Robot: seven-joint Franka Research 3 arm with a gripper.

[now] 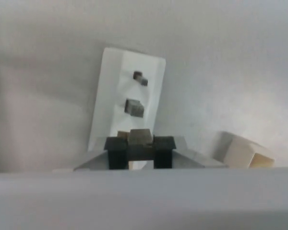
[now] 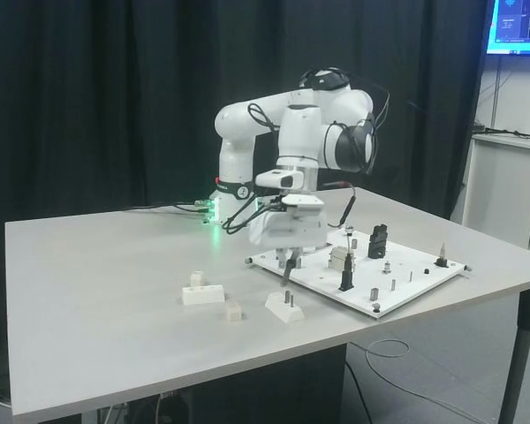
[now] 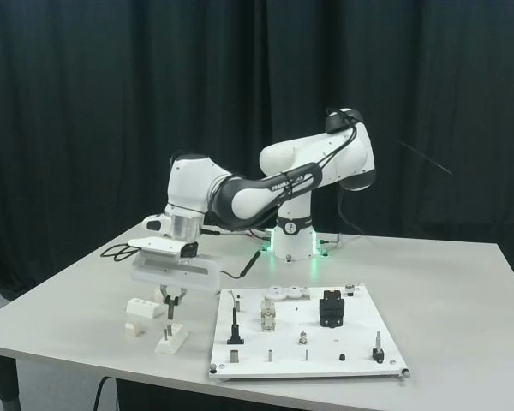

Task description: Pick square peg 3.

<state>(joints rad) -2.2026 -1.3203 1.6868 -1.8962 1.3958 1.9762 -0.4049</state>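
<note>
A white holder block (image 1: 113, 103) lies on the grey table, with two grey square pegs standing in it, a small one (image 1: 140, 78) and a larger one (image 1: 134, 108). My gripper (image 1: 139, 154) hangs above the near end of this holder, its black fingers shut on a third grey square peg (image 1: 140, 136). In the first room view the peg (image 2: 285, 274) hangs from the gripper (image 2: 288, 259) just above the holder (image 2: 284, 308), apart from it. The second room view shows the same, with the peg (image 3: 165, 329) over the holder (image 3: 172, 340).
A white board (image 2: 405, 287) carrying several small black and grey parts lies right beside the holder. A white block (image 2: 203, 291) and a small cube (image 2: 234, 311) sit on the table (image 2: 88, 291) on the holder's other side. The table's front edge is close.
</note>
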